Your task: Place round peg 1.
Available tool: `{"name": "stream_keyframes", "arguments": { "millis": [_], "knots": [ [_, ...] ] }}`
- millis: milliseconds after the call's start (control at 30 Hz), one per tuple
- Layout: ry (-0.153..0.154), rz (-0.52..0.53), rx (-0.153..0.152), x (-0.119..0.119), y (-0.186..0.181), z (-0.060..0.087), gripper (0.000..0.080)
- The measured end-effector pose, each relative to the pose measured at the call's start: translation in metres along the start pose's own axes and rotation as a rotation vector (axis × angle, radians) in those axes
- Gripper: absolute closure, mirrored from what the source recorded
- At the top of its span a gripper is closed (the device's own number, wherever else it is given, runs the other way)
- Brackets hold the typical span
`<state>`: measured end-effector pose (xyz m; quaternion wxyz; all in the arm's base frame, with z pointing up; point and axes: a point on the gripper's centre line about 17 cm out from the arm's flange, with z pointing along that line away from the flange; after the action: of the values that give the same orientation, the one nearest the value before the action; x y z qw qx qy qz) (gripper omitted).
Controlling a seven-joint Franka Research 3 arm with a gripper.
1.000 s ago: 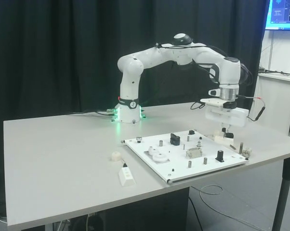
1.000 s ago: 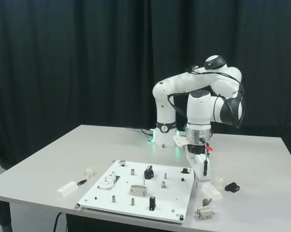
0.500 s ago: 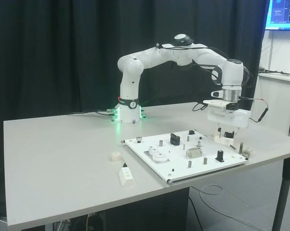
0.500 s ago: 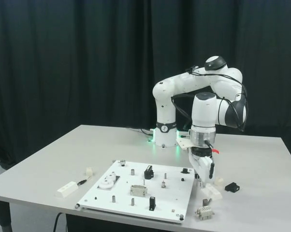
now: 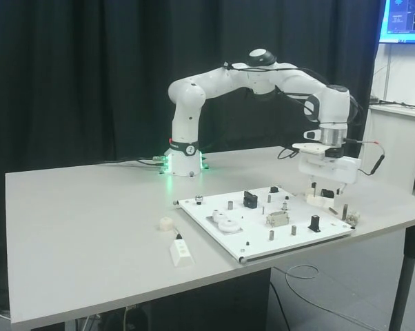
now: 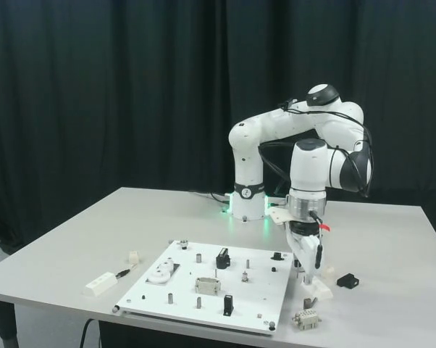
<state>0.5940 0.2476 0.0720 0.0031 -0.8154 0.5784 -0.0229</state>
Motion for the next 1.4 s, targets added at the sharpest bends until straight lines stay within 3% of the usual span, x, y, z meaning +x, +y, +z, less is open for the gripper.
{"name": "stream_keyframes", "arguments": {
  "millis": [600, 1400],
  "knots": [
    [-0.005, 0.023, -0.002, -0.022, -0.003, 0.021, 0.0003],
    [-0.026, 0.056, -0.026, -0.047, 0.001, 0.034, 0.0003]
  ]
}}
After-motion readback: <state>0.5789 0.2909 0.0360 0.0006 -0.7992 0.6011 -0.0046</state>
